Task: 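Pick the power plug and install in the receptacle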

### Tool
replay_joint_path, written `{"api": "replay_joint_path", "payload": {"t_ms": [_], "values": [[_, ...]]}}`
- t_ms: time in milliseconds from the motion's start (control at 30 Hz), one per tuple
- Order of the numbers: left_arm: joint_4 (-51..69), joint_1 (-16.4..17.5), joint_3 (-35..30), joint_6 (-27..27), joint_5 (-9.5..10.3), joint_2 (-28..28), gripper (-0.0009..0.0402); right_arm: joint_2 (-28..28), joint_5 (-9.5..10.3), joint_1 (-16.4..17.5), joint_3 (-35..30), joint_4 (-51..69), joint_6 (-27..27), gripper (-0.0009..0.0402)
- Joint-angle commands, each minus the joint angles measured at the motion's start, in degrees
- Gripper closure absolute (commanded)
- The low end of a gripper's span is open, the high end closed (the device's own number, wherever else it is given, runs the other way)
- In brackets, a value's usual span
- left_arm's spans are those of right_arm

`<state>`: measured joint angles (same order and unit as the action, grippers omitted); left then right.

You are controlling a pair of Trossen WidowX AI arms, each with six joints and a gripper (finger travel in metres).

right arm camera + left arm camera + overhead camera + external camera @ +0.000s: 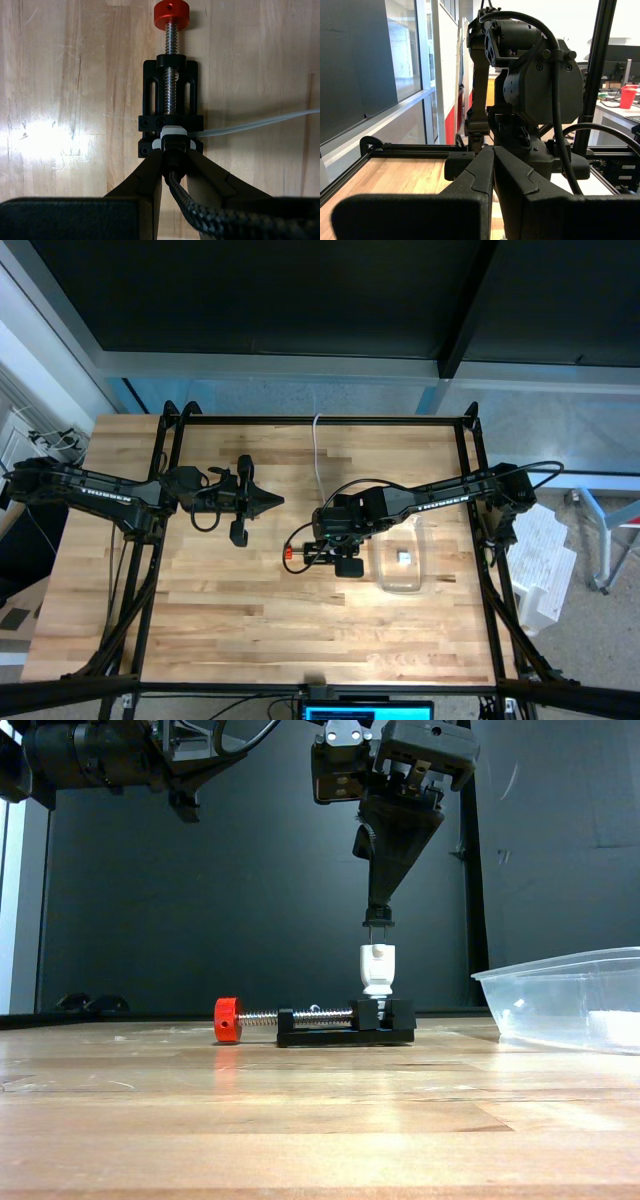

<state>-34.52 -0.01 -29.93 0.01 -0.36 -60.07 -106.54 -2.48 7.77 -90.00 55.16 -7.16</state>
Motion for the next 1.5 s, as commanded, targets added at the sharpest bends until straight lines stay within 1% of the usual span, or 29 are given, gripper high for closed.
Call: {"api": "replay_joint_path", "payload": {"t_ms": [33, 967, 1067, 1500], "values": [[-0.02, 0.02, -0.02, -0.02, -0.02, -0.02, 0.0393, 0.02, 0.11, 0.02, 0.37, -0.61, -0.02, 0.0393], [-0.02, 0.02, -0.02, -0.02, -0.02, -0.02, 0.0393, 0.02, 0.17, -0.42, 6.25, -6.29, 0.15, 0.0393], [0.00, 0.02, -0.02, -0.02, -0.02, -0.02, 0.0393, 0.02, 0.59, -0.52, 7.15, -6.93, 0.00, 0.0393], [0.00, 0.00, -0.02, 0.00, -0.02, -0.02, 0.0393, 0.02, 0.57, -1.11, 9.73, -10.12, 0.26, 0.0393]]}}
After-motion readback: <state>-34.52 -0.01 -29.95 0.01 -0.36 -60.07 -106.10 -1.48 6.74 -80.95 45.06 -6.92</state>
